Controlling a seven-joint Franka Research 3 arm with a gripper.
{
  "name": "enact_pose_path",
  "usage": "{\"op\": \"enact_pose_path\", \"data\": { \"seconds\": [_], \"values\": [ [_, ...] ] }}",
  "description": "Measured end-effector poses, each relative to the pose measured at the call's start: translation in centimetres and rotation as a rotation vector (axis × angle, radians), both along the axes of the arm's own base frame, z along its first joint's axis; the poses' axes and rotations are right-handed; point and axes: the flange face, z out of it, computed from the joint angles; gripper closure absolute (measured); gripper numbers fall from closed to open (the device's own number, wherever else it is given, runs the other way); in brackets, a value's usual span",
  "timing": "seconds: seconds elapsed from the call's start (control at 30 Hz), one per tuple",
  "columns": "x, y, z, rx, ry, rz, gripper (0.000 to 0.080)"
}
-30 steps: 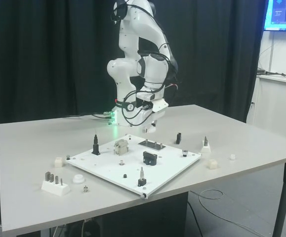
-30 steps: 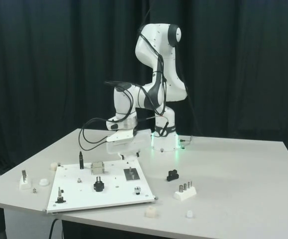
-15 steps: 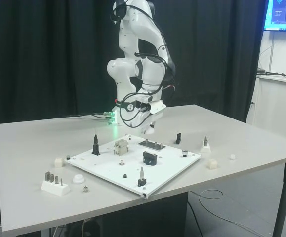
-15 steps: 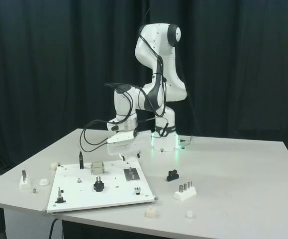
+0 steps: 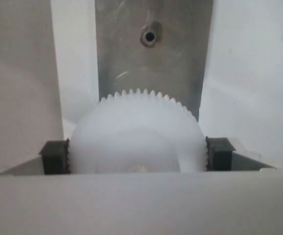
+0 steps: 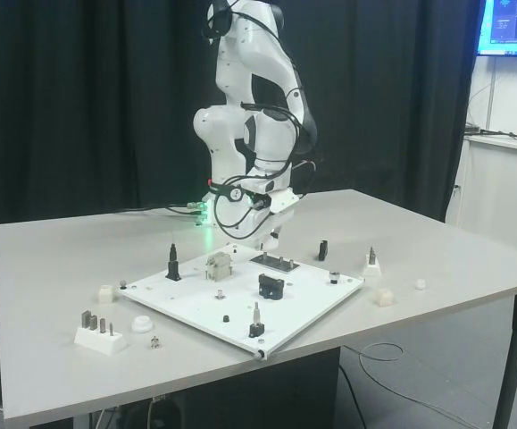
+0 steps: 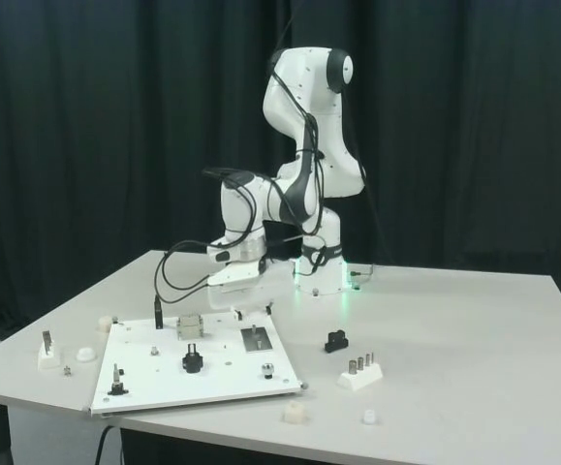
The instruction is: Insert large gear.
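In the wrist view a large white gear (image 5: 139,132) with fine teeth sits between my two black fingertips (image 5: 53,155), and my gripper (image 5: 137,155) is shut on it. Below the gear lies a grey metal plate (image 5: 153,63) with a small hole (image 5: 149,36), set in the white board (image 5: 253,73). In the first room view the gripper (image 6: 269,234) hangs just above the board's far edge, close to the grey plate (image 6: 280,262). The second room view has the gripper (image 7: 238,305) beside that plate (image 7: 254,336).
The white board (image 6: 316,299) carries a tall black peg (image 6: 172,261), a grey block (image 6: 219,264), a black block (image 6: 270,287) and a small post (image 6: 256,322). Around it on the table stand a white pin holder (image 6: 97,332), a black part (image 6: 322,248) and white pieces (image 6: 384,296).
The arm has swung the wrist a little, and the gripper with the gear has drifted slightly lower and along the board's far edge toward the grey plate.
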Motion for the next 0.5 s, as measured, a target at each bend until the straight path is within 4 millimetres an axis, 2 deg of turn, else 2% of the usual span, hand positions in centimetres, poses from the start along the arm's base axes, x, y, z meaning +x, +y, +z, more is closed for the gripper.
{"op": "enact_pose_path", "data": {
  "seconds": [0.5],
  "values": [
    [-0.09,-0.30,-1.10,0.005,0.004,-0.002,0.0209]
  ]
}}
